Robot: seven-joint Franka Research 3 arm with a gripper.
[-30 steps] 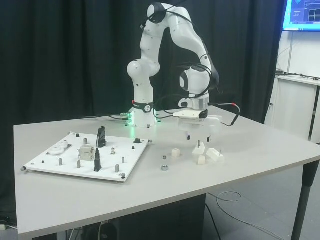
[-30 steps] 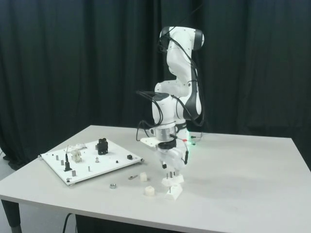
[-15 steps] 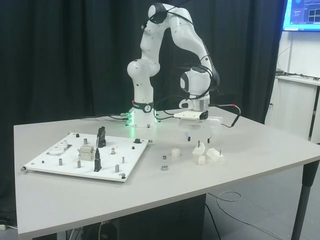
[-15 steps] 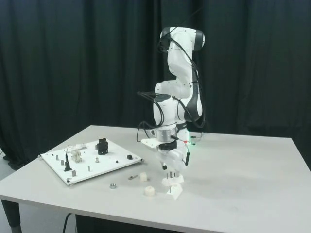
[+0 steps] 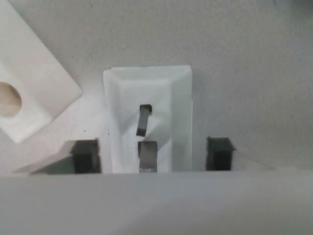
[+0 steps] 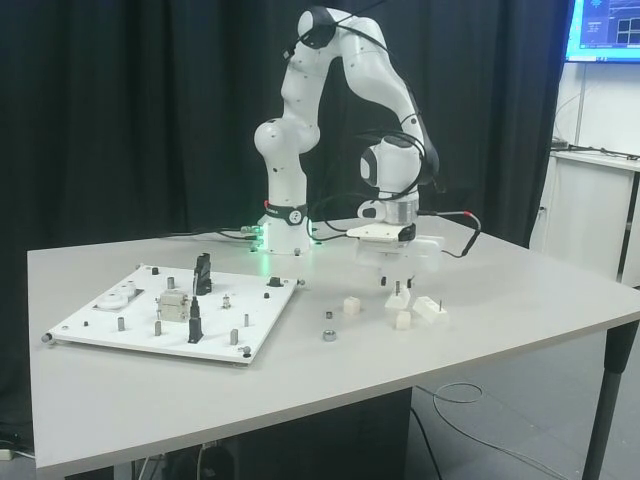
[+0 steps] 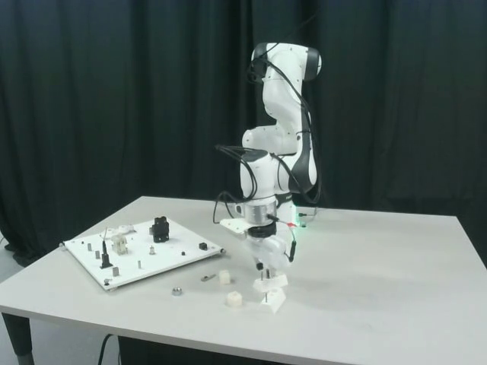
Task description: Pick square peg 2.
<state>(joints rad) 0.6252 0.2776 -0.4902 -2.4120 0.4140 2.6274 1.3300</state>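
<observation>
A black curtain [image 7: 114,99] hangs in folds behind the grey table [image 6: 480,330], filling the back of the room in both room views. At the far edge of the first room view stands a white cabinet [image 6: 590,205], with the corner of a lit screen [image 6: 605,30] above it. A cable [image 6: 470,400] lies looped on the floor beneath the table, beside its black leg [image 6: 606,400].

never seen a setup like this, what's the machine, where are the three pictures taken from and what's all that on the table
The white machine is a robot arm bolted to a grey table. Two pictures come from cameras in the room; the third looks down from the arm's wrist. Its gripper, fingers open and holding nothing, hangs over a small white block with a dark square peg standing in it. A few more white blocks lie nearby, and a white board of small parts sits further along the table.
</observation>
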